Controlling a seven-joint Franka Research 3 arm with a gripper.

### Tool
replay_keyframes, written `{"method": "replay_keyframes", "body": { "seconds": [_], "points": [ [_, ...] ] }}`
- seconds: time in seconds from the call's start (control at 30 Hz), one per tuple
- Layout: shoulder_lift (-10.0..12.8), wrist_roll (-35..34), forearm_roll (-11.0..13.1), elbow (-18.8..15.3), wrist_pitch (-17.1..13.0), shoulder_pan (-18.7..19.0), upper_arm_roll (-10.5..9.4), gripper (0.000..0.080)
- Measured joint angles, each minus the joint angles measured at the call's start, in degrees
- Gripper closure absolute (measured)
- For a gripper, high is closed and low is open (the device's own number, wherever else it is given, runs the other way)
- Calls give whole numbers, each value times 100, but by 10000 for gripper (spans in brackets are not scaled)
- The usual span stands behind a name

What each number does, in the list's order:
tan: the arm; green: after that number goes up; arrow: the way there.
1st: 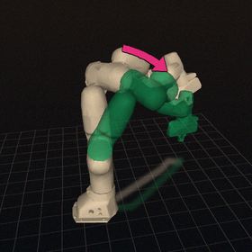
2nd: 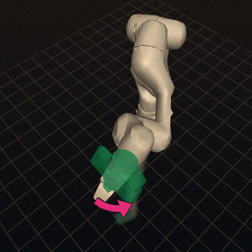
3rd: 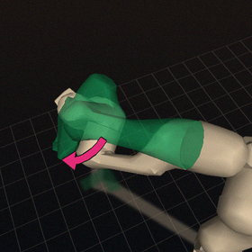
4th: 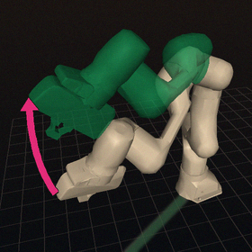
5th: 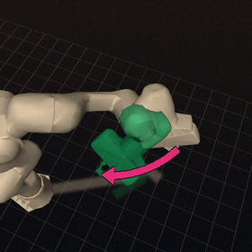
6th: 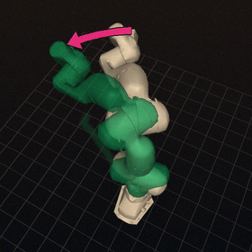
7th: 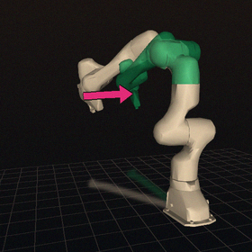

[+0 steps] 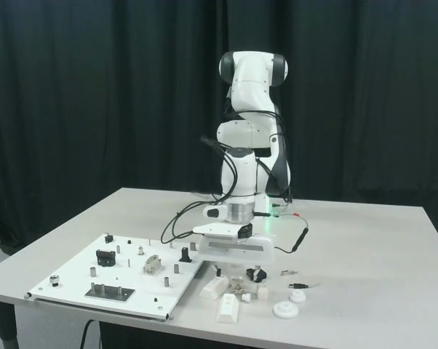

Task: Remove BNC.

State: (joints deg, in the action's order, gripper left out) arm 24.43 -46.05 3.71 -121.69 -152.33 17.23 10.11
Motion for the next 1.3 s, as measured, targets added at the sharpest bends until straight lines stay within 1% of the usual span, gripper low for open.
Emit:
{"method": "replay_keyframes", "body": {
  "seconds": [0.43,0.77,1.03,1.3],
  "points": [
    [-20,-97,0,145,138,1,15,3],
    [-22,-147,0,271,270,-18,73,3],
    [-23,-216,0,381,440,-29,133,3],
    [-22,-216,0,451,493,-32,183,3]
  ]
}}
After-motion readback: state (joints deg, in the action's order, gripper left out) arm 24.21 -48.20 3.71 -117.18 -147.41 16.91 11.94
